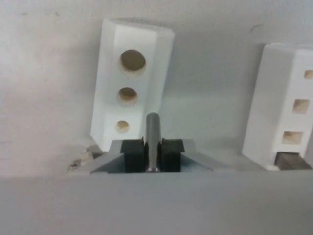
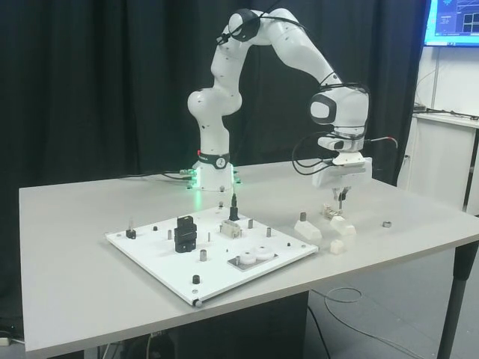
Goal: Insert round peg 2.
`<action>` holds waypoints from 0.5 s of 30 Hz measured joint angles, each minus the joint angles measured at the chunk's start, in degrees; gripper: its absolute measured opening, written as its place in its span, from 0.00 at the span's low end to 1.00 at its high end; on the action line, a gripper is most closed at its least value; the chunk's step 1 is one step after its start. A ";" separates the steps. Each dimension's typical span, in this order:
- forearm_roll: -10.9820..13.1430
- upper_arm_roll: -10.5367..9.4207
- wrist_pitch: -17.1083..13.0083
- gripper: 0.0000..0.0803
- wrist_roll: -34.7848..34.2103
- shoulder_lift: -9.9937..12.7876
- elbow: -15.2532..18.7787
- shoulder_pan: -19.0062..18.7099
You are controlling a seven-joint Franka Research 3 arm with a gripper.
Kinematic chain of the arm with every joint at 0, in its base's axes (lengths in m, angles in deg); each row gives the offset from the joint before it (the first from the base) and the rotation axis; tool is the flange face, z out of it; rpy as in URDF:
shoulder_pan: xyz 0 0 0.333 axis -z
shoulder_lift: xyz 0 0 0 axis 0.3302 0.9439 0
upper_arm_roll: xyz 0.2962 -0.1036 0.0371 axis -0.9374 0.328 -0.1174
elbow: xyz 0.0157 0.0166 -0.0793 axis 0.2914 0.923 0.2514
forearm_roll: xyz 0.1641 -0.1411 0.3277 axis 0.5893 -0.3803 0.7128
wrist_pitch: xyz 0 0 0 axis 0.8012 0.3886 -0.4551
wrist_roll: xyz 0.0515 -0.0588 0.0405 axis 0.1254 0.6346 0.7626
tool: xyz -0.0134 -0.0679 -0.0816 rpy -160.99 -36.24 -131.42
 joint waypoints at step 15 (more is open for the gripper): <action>-3.36 4.00 5.39 0.09 6.67 -0.03 -3.75 0.16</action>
